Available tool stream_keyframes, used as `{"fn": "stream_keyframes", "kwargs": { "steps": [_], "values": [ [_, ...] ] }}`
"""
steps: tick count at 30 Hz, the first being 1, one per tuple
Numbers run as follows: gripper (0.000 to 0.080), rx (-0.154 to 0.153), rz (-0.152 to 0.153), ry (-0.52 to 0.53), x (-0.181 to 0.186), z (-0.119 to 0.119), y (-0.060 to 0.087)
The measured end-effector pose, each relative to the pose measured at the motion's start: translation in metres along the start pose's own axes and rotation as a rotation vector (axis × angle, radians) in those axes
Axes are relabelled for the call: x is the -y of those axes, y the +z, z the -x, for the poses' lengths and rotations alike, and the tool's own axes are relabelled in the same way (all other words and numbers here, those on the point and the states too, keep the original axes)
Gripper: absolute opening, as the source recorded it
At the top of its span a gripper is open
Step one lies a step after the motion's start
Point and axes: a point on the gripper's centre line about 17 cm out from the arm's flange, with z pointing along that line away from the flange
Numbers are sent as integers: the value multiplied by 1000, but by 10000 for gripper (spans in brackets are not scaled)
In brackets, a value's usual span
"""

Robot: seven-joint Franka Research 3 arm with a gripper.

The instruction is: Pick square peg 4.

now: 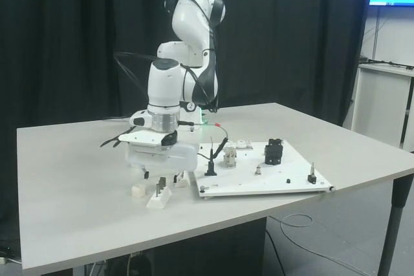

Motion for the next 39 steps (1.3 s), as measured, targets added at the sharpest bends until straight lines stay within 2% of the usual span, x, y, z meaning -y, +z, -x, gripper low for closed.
{"fn": "stream_keyframes", "kwargs": {
  "steps": [1,2,6,7,16,17,21,22,29,39],
  "values": [
    [800,0,0,0,0,0,0],
    [707,-1,0,0,0,0,1],
    [707,-4,-4,5,1,-1,3],
    [545,-4,-5,7,1,-1,3],
    [545,-4,-14,11,4,-1,5],
    [202,-4,-15,12,5,-1,5],
    [202,-5,-20,14,7,-1,4],
    [152,-5,-20,14,7,-1,4],
    [152,-13,-26,16,10,-5,-1],
    [152,13,-42,27,7,3,-27]
  ]
}}
